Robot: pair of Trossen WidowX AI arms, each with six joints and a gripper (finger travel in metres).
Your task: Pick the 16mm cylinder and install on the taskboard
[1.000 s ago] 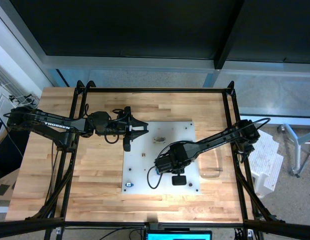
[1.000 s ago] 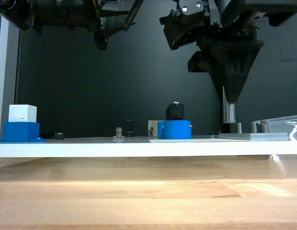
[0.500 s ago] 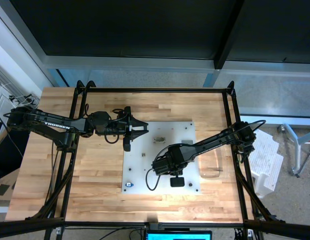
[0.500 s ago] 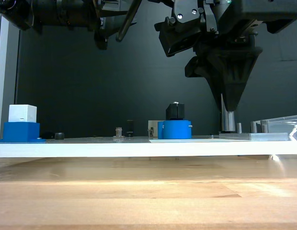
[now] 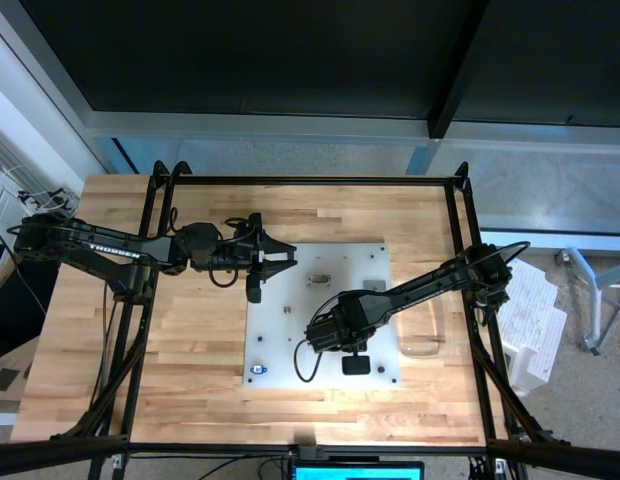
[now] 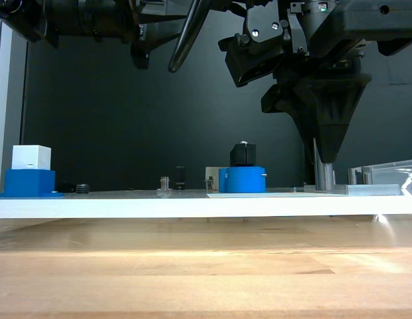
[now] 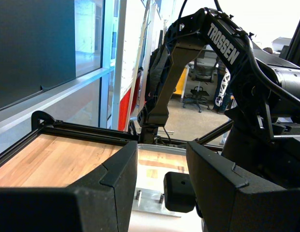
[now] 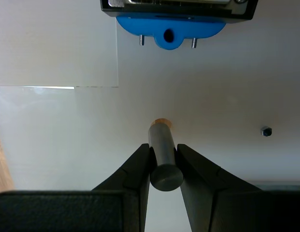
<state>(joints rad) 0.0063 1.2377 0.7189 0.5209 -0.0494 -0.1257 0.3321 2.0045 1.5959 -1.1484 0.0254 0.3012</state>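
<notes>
The right tool point(image 8: 163, 148) is closed on the peg point(image 8: 161, 137), with a finger pressed to each side of the grey shaft near its upper end. The tool points straight down at the board point(image 8: 222, 92), and the peg's long axis runs the same way, upright and square to the white surface.

In the right wrist view a small tan spot point(image 8: 164, 121) shows just past the peg's lower end, touching its outline. I take this for the rim of the hole that should receive the peg. In the low view the peg's lower end sits at the level of the board's surface. Whether it has entered the hole or only rests on the rim cannot be told.

The coming move therefore seems to turn on one line: peg, tool and hole stacked vertically. That calls for a straight push down along the shaft, and any sideways offset would likely jam the peg on the rim.

Beyond the peg stands the blue fitting point(image 8: 169, 28), well apart from it.

The left tool point(image 5: 285, 257) hangs open, high above the board's far left edge and away from the peg. The right arm is plainly the one placed for this job.
</notes>
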